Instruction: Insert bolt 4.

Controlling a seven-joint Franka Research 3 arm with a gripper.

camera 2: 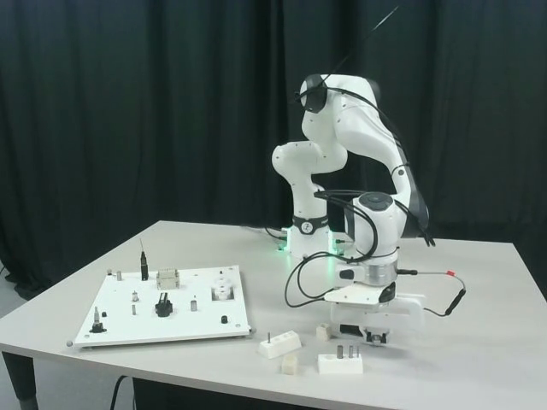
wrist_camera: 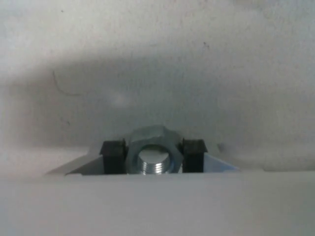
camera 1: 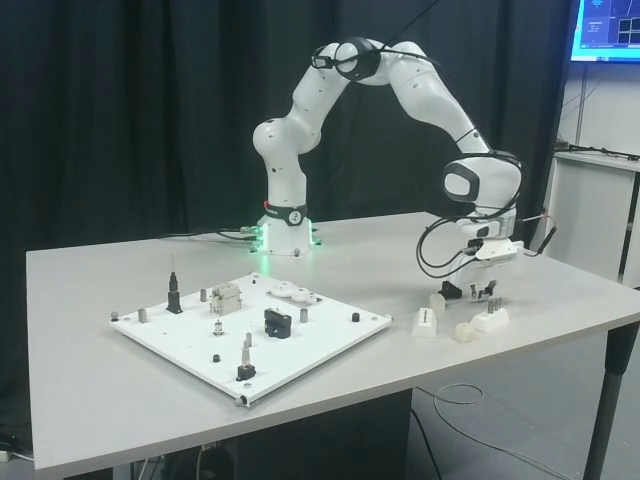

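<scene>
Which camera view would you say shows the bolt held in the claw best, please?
The wrist view: the bolt fills the centre, its hex head and threaded end clear between the black fingertips. In both room views the claw hangs low over the table and the bolt cannot be made out.

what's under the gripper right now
The gripper is shut on a bolt, over grey table beside the small white holders. Directly beneath the bolt is hidden.

Bolt: bare metal w/ dull sheen, hex head smooth, shank end threaded. Finger pads either side of bolt: black, matt, rubbery-looking. Table beyond bolt: grey, matt, faintly scuffed. Arm shells: white glossy plastic.
</scene>
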